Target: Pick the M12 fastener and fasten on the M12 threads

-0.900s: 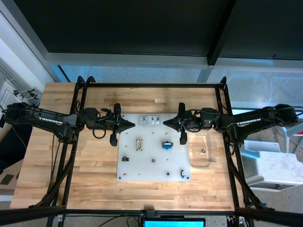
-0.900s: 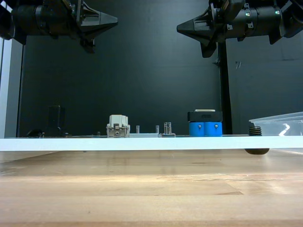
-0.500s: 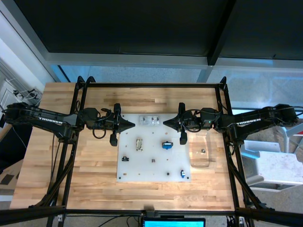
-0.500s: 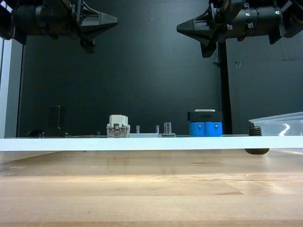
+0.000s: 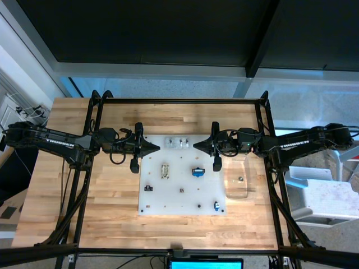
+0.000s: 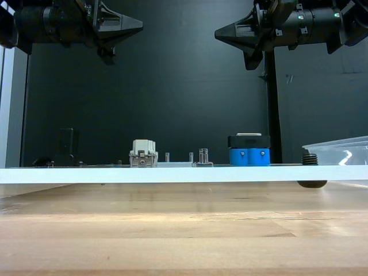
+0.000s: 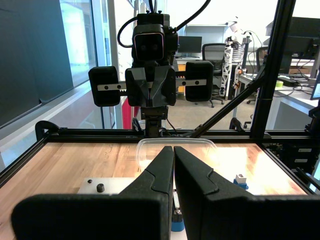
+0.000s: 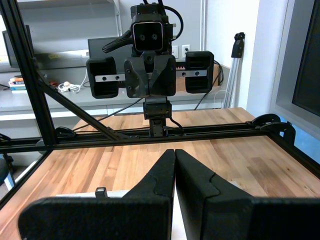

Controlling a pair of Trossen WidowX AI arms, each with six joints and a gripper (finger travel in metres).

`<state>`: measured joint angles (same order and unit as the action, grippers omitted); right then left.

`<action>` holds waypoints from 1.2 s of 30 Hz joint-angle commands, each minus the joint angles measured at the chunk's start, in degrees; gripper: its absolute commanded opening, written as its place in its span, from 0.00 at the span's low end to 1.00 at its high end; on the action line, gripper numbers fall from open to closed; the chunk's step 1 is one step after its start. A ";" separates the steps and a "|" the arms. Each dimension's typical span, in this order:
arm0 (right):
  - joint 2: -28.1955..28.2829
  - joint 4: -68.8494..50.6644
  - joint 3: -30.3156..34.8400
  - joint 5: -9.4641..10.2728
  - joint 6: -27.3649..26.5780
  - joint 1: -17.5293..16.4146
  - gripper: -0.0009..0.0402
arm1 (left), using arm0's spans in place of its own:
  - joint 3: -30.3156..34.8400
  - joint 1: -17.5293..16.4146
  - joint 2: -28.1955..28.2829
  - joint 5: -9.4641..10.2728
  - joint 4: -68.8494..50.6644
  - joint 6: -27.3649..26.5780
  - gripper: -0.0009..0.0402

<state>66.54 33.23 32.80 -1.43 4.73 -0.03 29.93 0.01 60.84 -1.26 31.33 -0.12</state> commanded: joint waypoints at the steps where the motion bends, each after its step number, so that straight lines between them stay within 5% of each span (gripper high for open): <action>1: -0.15 -0.35 0.04 0.00 0.63 0.00 0.02 | 0.02 0.00 0.02 -0.02 0.02 0.02 0.02; 16: -4.48 -34.14 8.63 1.70 -1.27 -0.24 0.02 | 0.02 -0.02 0.02 0.00 0.04 0.02 0.02; 28: -4.42 -75.58 23.12 1.66 -7.87 -2.03 0.02 | 0.02 0.00 0.02 -0.02 0.02 0.02 0.02; 36: -4.26 -95.06 26.32 2.05 -13.77 -2.67 0.02 | 0.02 -0.02 0.02 0.00 0.04 0.02 0.02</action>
<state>62.19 -59.42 59.18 0.32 -8.29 -2.50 29.93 0.01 60.86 -1.26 31.33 -0.12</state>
